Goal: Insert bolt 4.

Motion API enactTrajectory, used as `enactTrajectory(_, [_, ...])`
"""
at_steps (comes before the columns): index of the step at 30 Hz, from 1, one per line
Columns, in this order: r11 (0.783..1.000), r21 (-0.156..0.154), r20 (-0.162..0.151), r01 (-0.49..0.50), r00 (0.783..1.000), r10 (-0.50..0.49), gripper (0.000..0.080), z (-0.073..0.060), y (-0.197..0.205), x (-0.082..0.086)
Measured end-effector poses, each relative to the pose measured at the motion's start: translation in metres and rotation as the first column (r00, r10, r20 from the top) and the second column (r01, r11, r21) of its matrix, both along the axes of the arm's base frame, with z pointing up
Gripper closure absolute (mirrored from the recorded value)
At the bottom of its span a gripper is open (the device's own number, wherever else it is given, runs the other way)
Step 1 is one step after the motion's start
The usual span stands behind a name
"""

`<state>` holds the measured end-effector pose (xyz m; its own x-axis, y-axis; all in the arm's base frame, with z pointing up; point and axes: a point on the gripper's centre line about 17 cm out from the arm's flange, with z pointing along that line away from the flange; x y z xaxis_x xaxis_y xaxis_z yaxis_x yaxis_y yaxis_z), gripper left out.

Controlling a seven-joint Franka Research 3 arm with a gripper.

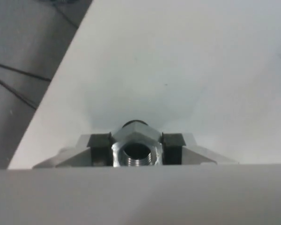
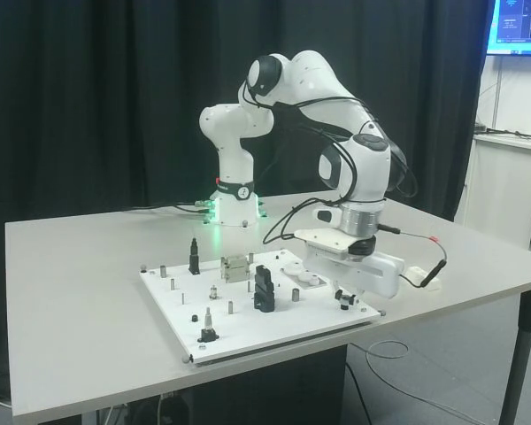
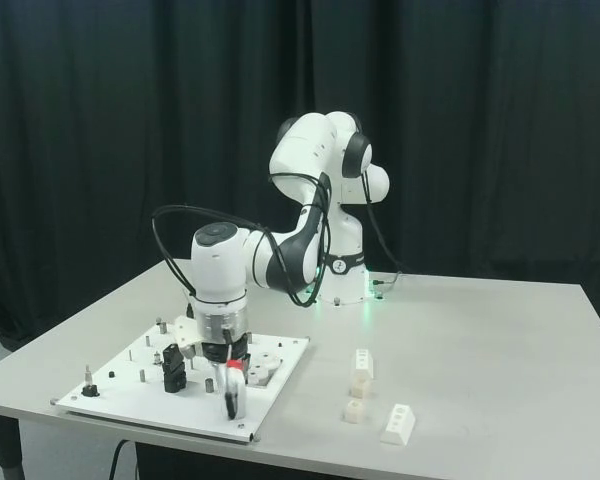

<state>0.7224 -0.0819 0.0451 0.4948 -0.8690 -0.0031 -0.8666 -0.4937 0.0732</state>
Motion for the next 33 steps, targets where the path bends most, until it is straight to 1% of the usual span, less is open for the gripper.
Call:
enactTrajectory(3, [0.998,-0.005,0.001,0.057,0.998,-0.057,0.0578,0.0001,-0.0003,-0.0002])
enactTrajectory(9, [0.988,-0.011,0.004,0.156,0.988,-0.156,0.0578,0.0004,-0.0008,-0.0007])
enactTrajectory(17, [0.966,-0.015,0.008,0.259,0.966,-0.259,0.0578,0.0003,-0.001,-0.0008])
enactTrajectory(20, [0.951,-0.016,0.01,0.308,0.951,-0.308,0.0578,0.0003,-0.001,-0.0009])
enactTrajectory(25, [0.916,-0.019,0.014,0.4,0.917,-0.4,0.0578,0.0004,-0.0009,-0.0011])
enactTrajectory(30, [0.89,-0.016,0.015,0.456,0.89,-0.456,0.0578,0.0003,-0.0007,-0.0011])
enactTrajectory(33, [0.87,-0.01,0.014,0.494,0.87,-0.494,0.0578,0.0002,-0.0006,-0.0011])
